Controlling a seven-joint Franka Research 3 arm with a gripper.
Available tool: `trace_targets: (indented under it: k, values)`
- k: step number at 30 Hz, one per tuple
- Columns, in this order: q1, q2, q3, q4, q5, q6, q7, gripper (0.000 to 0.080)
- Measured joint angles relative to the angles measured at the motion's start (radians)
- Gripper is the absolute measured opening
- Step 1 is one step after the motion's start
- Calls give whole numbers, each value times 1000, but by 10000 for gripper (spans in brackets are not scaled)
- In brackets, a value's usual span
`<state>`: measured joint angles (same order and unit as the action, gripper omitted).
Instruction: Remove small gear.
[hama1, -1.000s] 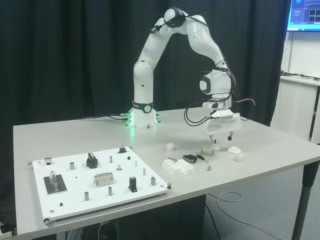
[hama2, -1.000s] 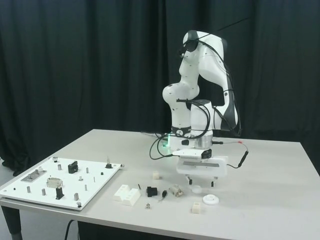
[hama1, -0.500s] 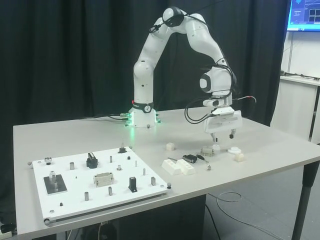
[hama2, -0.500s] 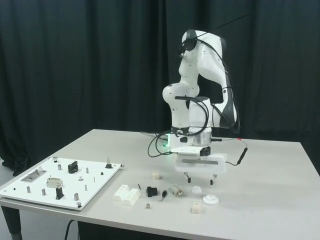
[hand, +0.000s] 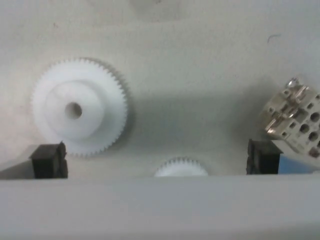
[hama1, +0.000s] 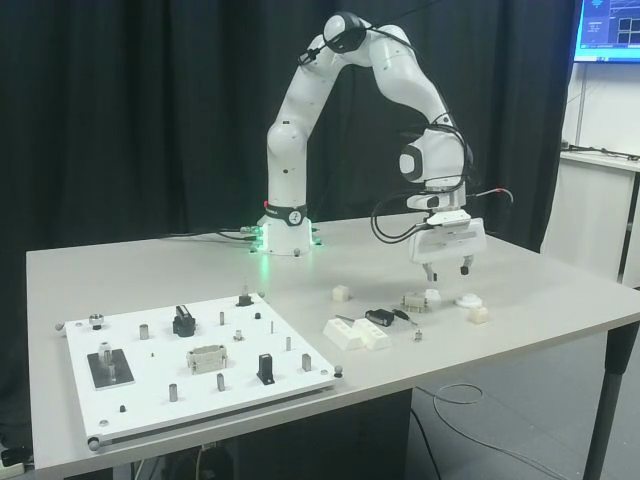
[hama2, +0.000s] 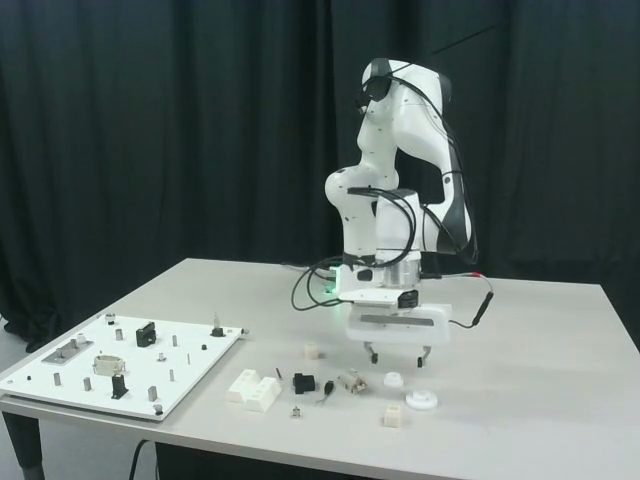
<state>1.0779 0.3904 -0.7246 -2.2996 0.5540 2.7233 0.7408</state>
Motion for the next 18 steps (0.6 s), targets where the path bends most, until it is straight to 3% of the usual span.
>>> trace_targets:
  k: [11,18]
  values:
    - [-7,1,-60,20,-57,6,-38,800]
    - [-38,11,-118,43,-61,15,-150,800]
